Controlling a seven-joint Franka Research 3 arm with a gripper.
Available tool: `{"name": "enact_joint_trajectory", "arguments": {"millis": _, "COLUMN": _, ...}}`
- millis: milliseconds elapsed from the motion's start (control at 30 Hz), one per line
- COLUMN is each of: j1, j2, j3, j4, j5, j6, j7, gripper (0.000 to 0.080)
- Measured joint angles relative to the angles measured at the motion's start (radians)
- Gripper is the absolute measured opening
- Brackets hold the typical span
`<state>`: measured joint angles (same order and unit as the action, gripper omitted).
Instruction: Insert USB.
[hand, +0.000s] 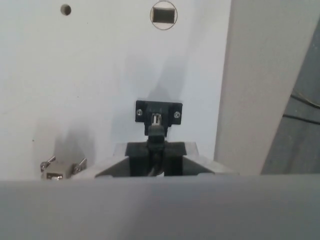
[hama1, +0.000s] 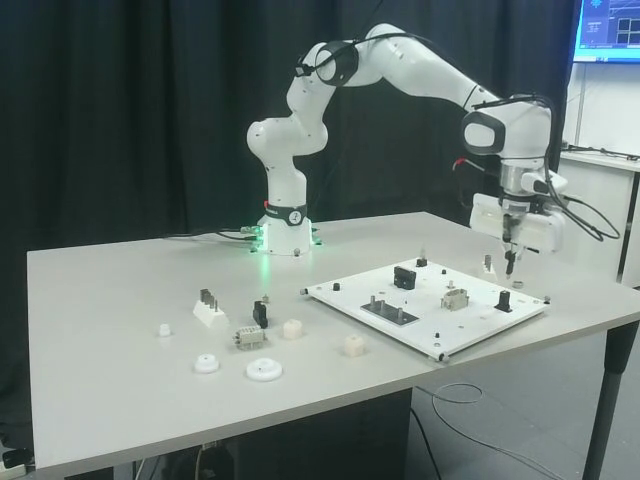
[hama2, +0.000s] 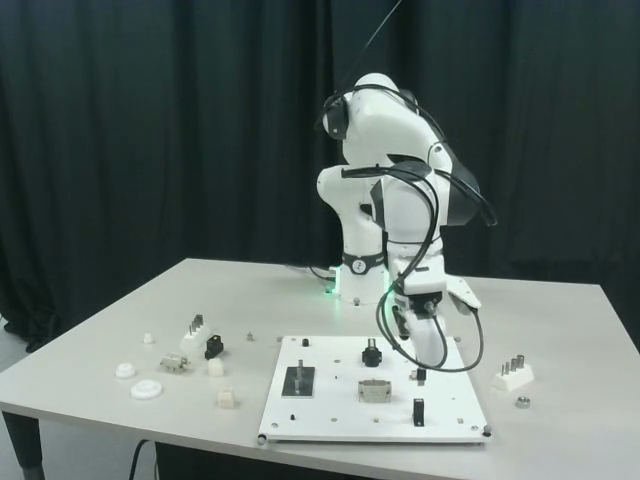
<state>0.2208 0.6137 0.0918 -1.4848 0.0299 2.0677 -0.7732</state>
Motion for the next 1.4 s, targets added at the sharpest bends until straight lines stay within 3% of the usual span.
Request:
{"name": "enact_joint_trajectory", "arguments": {"millis": 267, "j1": 0.002, "j2": 0.009, "j3": -0.014, "j4": 0.002, "j5": 0.005, "j6": 0.0, "j7": 0.0, "gripper": 0.0055}}
{"name": "enact_joint_trajectory", "arguments": {"millis": 600, "j1": 0.002, "j2": 0.023, "j3": -0.025, "j4": 0.011, "j5": 0.046, "j6": 0.0, "j7": 0.0, "gripper": 0.0055}}
{"name": "enact_joint_trajectory", "arguments": {"millis": 1400, "j1": 0.002, "j2": 0.052, "j3": -0.038, "j4": 0.034, "j5": 0.073, "j6": 0.004, "j7": 0.012, "gripper": 0.0055}}
